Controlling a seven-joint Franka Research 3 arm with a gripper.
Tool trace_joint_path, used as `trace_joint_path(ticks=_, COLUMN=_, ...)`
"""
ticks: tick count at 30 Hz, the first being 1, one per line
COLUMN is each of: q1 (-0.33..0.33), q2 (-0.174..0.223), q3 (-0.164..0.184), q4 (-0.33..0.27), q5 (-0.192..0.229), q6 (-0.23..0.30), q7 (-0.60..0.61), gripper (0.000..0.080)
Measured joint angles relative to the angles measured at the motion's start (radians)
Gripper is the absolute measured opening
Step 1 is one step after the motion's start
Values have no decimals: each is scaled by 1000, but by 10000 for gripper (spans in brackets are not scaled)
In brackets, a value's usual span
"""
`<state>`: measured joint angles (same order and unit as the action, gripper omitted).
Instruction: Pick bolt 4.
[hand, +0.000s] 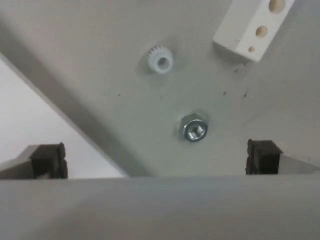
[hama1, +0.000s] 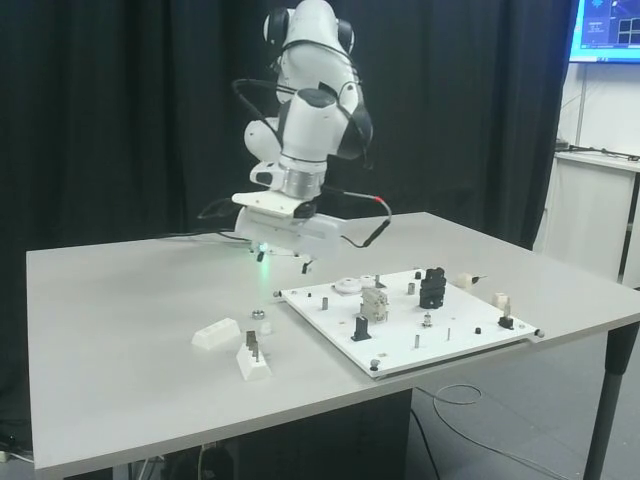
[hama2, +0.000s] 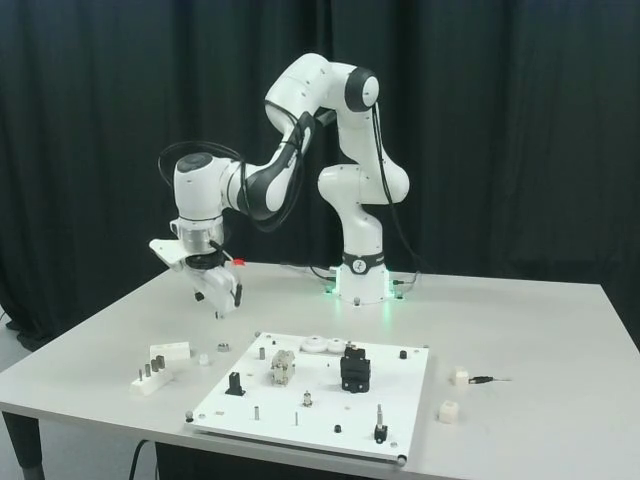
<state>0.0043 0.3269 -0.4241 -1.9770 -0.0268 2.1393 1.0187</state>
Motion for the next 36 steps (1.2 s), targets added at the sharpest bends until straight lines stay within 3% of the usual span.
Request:
trace_joint_path(ticks=9, q1=0, q2=-51, q3=-20, q4=-136, q5=3, q6=154, q7=-36, gripper=800)
trace_joint_path(ticks=15, q1=0, q2=-69, q3=-24, q4=-197, q5=3, q6=224, q7=-41, gripper=800)
trace_joint_path(ticks=30, q1=0, q2=-91, q3=-58, q4=-288, q5=4, q6=322, q7=-62, gripper=800)
trace_joint_path(ticks=36, q1=0, q2=-102, q3=-84, q4=-329, q5=32, q6=361, q7=-62, gripper=800)
